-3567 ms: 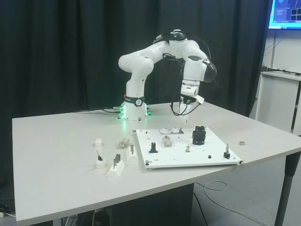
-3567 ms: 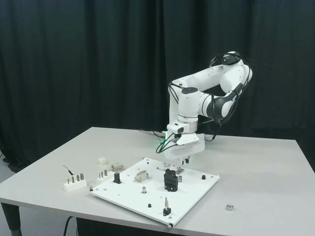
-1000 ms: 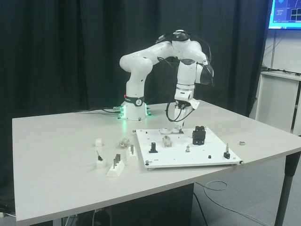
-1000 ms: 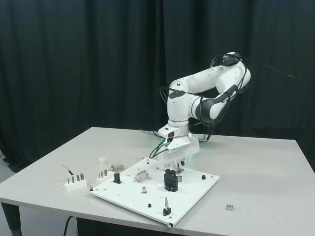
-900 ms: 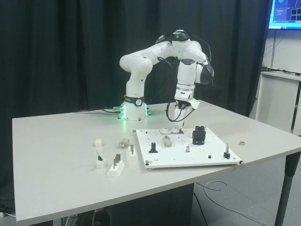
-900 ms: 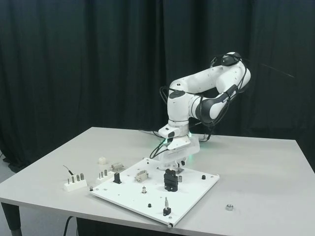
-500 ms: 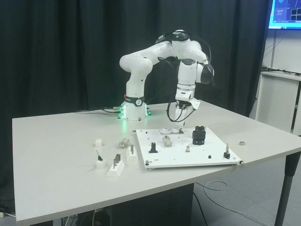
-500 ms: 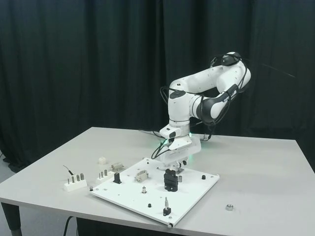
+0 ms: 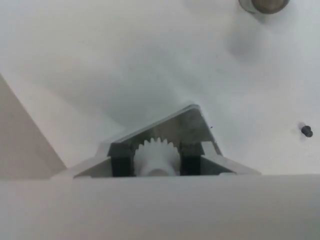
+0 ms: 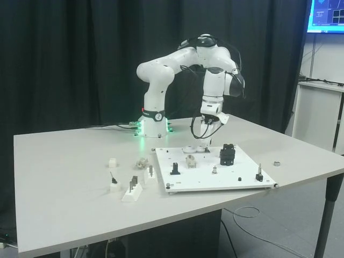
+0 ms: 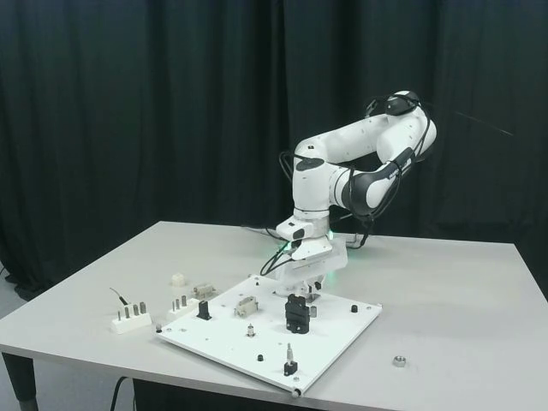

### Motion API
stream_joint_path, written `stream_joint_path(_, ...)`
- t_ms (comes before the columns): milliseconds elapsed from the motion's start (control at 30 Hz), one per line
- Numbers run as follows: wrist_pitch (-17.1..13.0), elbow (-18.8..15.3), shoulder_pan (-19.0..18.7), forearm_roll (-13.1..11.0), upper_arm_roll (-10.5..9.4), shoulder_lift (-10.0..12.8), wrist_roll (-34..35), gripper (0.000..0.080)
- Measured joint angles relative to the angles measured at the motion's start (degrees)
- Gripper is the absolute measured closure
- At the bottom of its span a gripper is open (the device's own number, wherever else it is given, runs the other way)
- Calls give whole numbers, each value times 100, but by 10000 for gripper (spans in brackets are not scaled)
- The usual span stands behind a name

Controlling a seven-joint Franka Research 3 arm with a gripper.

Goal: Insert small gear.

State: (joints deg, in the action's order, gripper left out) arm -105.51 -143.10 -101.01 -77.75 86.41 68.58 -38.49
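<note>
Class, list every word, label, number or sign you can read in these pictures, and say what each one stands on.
None can be read.
Screen, at the first room view's upper edge: lines of text, too small to read.
Arm's base: a small dark mark, too blurred to read.
White board, small gear: no lettering shows.

No text, label or number can be read anywhere; the lines on the wall screen [image 10: 326,15] are too small to read.

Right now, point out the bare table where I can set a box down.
Free: the wide grey table left of the small white block, and the stretch right of the white board around the lone nut. Crowded: the fixtures between block and board, and the board's far edge under the gripper.
</note>
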Motion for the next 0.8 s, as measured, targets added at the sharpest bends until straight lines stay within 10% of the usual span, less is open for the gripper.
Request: stream_joint_path(800, 57, -18, -7, 25, 1, 1, -25, 609)
